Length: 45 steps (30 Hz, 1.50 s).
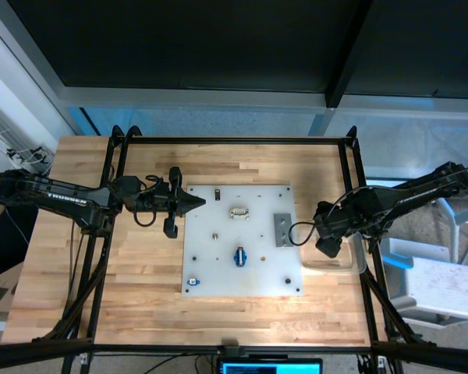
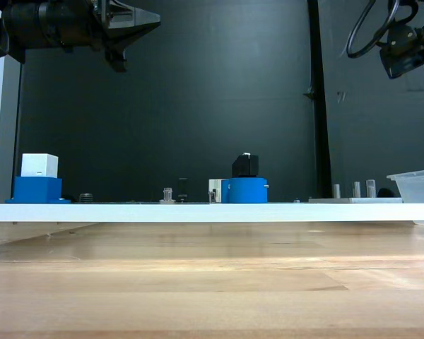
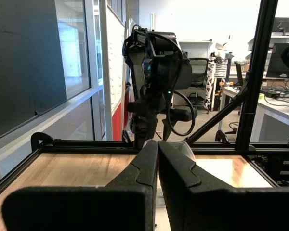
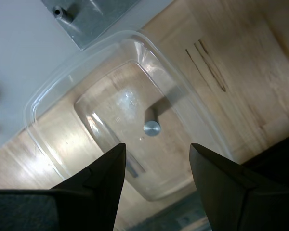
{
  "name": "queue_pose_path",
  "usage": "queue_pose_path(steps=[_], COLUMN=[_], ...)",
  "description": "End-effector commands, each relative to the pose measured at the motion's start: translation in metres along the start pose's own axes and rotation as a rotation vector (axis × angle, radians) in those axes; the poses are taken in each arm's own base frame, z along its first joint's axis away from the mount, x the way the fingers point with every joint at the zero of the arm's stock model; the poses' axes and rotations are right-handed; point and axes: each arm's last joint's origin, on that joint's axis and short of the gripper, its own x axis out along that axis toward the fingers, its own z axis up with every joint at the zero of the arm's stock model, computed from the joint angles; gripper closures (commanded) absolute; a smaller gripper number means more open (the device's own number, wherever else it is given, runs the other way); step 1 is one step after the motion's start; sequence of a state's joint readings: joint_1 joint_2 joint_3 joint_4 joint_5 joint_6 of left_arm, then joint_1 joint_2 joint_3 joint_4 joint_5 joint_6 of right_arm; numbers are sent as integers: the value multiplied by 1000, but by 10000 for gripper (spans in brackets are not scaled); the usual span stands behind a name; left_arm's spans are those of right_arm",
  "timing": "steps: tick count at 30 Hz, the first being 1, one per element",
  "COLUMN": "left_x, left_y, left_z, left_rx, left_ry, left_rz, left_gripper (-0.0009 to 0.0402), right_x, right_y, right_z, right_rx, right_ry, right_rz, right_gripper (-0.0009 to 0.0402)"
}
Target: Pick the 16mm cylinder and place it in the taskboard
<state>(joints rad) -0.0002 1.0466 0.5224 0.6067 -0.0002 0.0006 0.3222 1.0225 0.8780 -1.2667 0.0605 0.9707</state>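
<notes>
The 16mm cylinder (image 4: 151,127), a small grey metal peg, stands upright inside the clear plastic tray (image 4: 48,91). My right gripper (image 4: 156,168) hangs open above the tray, fingers either side of the peg and well clear of it; in the high view it (image 1: 330,248) sits just right of the taskboard (image 1: 218,273). The white taskboard (image 2: 198,210) carries a blue fitting (image 1: 239,256), a silver connector (image 1: 238,212) and a grey block (image 1: 284,229). My left gripper (image 1: 196,202) is shut and empty, held high at the board's left edge.
The clear tray (image 1: 351,269) lies on the wood table against the board's right edge. A black frame (image 1: 234,141) rims the table. A blue base with a white cube (image 2: 37,178) stands on the board's near left corner.
</notes>
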Motion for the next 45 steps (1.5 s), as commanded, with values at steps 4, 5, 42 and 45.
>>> queue_pose_path(steps=[4,5,42,45], left_x=[0,0,0,0], left_y=[0,0,0,0], left_z=[0,0,0,0], left_rx=[0,0,0,0], left_ry=[0,0,0,0], left_rz=[0,0,0,0], left_gripper=[393,393,393,393], right_x=[10,12,62,65], right_y=[-1,-1,4,4], right_z=[-2,-3,-6,-6], right_rx=[23,27,102,109], right_ry=[10,12,43,41], right_rz=[-13,-16,-51,-47], right_gripper=[203,203,203,203])
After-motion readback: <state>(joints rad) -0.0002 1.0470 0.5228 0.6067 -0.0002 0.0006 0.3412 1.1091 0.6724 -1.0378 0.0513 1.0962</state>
